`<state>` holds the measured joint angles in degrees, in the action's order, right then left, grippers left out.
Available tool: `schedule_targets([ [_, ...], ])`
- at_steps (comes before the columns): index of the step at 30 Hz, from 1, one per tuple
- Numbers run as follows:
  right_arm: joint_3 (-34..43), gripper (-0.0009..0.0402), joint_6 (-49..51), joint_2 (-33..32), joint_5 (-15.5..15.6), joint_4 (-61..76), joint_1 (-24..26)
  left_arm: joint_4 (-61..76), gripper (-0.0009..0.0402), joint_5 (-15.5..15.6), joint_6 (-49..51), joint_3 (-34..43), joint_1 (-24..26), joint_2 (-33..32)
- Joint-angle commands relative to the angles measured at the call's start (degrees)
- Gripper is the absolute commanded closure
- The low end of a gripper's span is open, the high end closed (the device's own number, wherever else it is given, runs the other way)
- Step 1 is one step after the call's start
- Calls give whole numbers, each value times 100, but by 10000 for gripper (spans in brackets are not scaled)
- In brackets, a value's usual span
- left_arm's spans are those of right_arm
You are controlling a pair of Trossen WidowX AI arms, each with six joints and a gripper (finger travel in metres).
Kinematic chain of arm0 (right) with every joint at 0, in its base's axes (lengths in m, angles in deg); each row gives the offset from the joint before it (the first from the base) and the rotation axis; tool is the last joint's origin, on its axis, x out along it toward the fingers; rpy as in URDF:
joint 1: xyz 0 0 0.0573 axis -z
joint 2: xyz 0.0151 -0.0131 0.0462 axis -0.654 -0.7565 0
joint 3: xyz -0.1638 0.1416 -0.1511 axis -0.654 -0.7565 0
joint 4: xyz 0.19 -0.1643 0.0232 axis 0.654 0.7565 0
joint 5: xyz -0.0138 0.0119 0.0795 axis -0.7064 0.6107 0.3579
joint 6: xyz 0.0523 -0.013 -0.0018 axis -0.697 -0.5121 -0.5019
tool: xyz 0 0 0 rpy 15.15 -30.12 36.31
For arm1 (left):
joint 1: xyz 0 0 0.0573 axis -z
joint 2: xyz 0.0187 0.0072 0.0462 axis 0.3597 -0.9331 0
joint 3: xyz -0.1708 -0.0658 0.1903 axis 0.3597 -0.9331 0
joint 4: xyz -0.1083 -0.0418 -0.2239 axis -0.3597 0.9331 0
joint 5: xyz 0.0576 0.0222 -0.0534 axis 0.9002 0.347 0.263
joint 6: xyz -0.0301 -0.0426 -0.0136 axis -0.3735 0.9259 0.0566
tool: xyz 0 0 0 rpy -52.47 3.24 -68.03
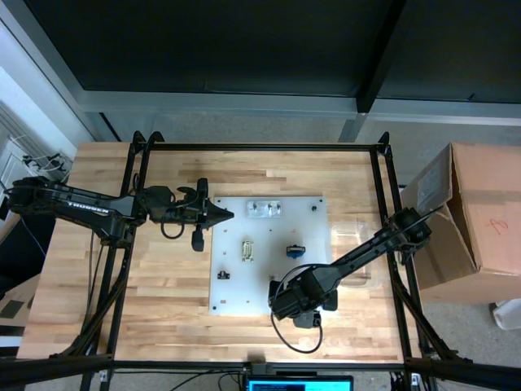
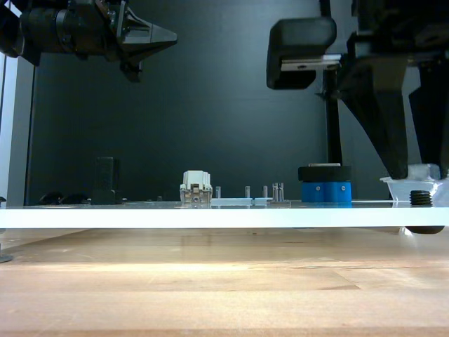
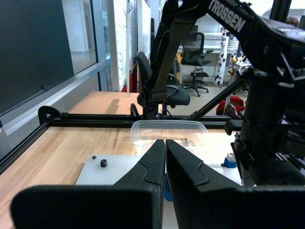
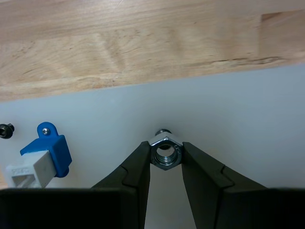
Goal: Pick the M12 nut and place it on its threads and fasten
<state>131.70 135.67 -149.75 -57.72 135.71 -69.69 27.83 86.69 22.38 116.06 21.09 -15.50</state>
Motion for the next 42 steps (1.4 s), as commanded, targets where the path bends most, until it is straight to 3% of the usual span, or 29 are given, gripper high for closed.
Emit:
schedule_targets([
  [1,-118,361,-4,-4,-2,-109,0,-2,393,-2,-2,2,0,0],
  [42,-72,362,-404,-197,-2,-197,35,-2,393,-2,-2,2,-2,0],
])
